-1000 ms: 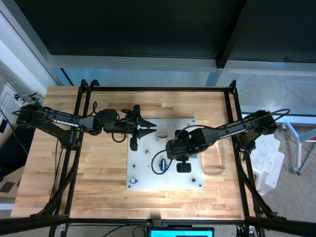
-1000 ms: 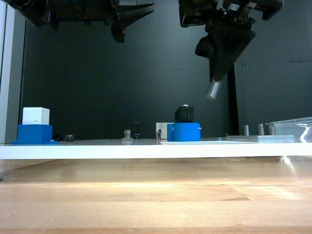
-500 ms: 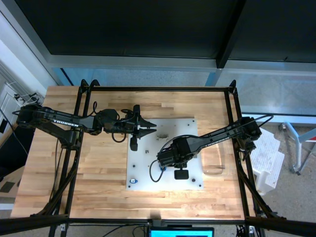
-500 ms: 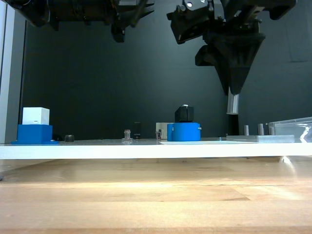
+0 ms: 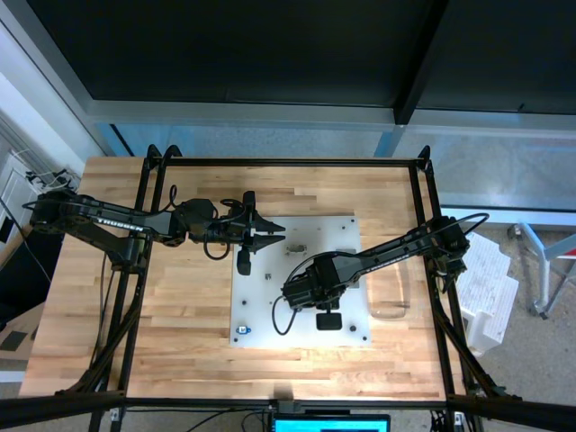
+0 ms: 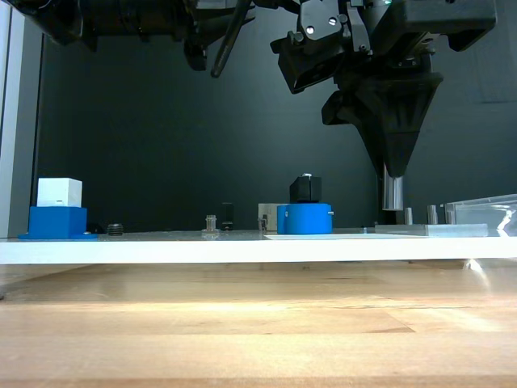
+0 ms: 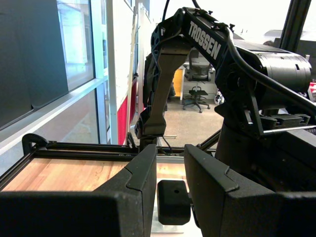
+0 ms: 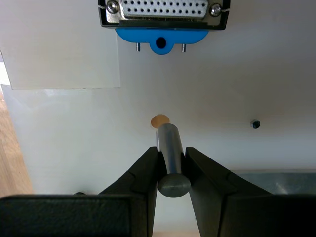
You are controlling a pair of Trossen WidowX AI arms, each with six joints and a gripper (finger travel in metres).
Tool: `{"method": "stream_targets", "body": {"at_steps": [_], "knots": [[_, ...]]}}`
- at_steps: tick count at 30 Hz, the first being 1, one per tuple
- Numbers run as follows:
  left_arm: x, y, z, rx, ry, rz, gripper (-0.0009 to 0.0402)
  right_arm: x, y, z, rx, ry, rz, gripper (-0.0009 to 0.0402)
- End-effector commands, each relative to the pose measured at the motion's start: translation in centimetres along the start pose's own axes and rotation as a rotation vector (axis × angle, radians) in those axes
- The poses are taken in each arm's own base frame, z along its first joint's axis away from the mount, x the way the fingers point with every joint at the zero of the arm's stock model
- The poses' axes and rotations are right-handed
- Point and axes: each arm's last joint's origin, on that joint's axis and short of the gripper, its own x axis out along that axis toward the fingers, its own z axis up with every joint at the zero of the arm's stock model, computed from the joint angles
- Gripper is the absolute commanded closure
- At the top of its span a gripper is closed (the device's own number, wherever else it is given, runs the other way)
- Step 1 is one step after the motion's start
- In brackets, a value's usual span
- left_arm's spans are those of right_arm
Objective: Pick the 16mm cylinder and install on the taskboard
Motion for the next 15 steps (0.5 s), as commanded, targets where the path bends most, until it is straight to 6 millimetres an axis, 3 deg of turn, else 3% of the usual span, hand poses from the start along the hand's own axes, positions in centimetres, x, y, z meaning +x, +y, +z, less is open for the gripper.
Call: {"method": "stream_targets", "body": {"at_steps": [1, 15], "knots": [[0.0, 0.0, 0.0, 0.0, -0.001, 0.0, 0.0319, 0.4, 0.0, 0.0, -0.001, -0.001, -0.001, 0.0393], [0.0, 0.0, 0.0, 0.0, 0.0, 0.0, 0.0319, 1.4, 0.3, -0.2, -0.007, -0.007, 0.003, 0.0393]]}}
